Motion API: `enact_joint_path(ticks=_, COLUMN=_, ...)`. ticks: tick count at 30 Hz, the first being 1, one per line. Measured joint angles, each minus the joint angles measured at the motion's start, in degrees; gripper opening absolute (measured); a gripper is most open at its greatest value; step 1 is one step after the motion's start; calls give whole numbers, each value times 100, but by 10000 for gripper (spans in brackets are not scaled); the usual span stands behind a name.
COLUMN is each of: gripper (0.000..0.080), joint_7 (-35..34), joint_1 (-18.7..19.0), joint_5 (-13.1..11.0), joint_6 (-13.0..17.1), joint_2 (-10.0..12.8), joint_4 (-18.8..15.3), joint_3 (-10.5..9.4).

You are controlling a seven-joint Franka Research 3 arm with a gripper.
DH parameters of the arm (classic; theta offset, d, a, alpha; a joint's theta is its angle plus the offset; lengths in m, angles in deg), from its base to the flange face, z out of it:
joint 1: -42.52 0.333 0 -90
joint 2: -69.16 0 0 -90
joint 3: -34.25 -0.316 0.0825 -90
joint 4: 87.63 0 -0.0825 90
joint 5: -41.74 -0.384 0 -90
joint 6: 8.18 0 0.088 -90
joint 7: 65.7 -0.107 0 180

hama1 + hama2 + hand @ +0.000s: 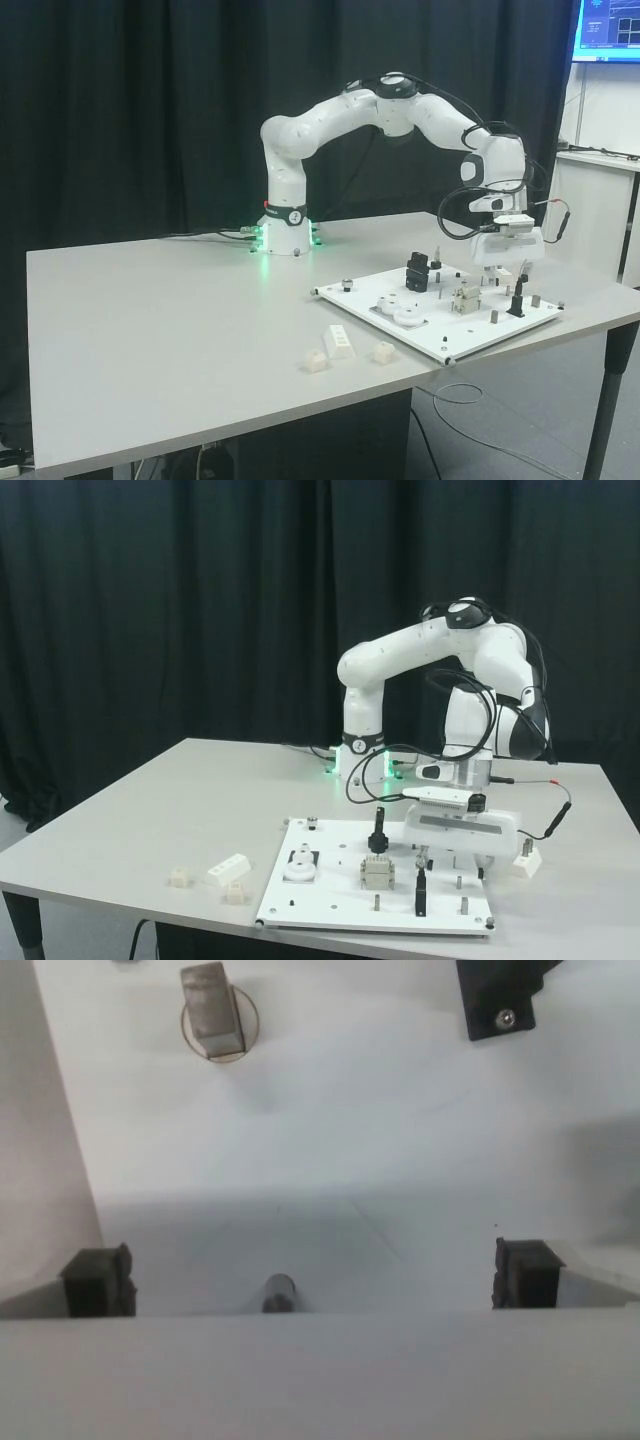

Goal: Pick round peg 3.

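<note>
The small grey round metal peg (278,1292) stands just below the robot's two-finger gripper (310,1278), between its black fingers (98,1282), spread wide. Not grabbed yet; closing and lifting off the white board (350,1130) remain.

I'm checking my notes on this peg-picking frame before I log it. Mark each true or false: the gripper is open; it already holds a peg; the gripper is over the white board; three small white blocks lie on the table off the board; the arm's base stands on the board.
1. The gripper is open. True: its fingers stand wide apart.
2. It already holds a peg. False: nothing sits between the fingers; a small round peg stands on the white board below them.
3. The gripper is over the white board. True.
4. Three small white blocks lie on the table off the board. True.
5. The arm's base stands on the board. False: it is bolted to the table behind it.
</note>
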Motion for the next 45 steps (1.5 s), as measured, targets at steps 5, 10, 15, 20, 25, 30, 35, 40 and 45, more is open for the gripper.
enact_joint_path(ticks=5, gripper=800, joint_7=0, joint_1=8, joint_5=5, joint_6=-29, joint_2=0, joint_4=0, joint_3=34)
enact_joint_path(ticks=10, gripper=800, joint_7=0, joint_1=26, joint_5=5, joint_6=-98, joint_2=4, joint_4=0, joint_3=90)
enact_joint_path(ticks=15, gripper=800, joint_7=0, joint_1=74, joint_5=5, joint_6=-183, joint_2=22, joint_4=0, joint_3=187)
enact_joint_path(ticks=20, gripper=800, joint_7=0, joint_1=143, joint_5=5, joint_6=-342, joint_2=66, joint_4=0, joint_3=325)
enact_joint_path(ticks=25, gripper=800, joint_7=2, joint_1=233, joint_5=5, joint_6=-494, joint_2=112, joint_4=0, joint_3=498)
enact_joint_path(ticks=30, gripper=800, joint_7=51, joint_1=355, joint_5=33, joint_6=-714, joint_2=138, joint_4=-5, joint_3=683)
enact_joint_path(ticks=35, gripper=800, joint_7=54, joint_1=515, joint_5=109, joint_6=-1016, joint_2=140, joint_4=-7, joint_3=891)
enact_joint_path(ticks=40, gripper=800, joint_7=39, joint_1=712, joint_5=184, joint_6=-1371, joint_2=144, joint_4=-6, joint_3=1073)
enact_joint_path(ticks=45, gripper=800, joint_7=-133, joint_1=922, joint_5=257, joint_6=-1714, joint_2=151, joint_4=-6, joint_3=1215)
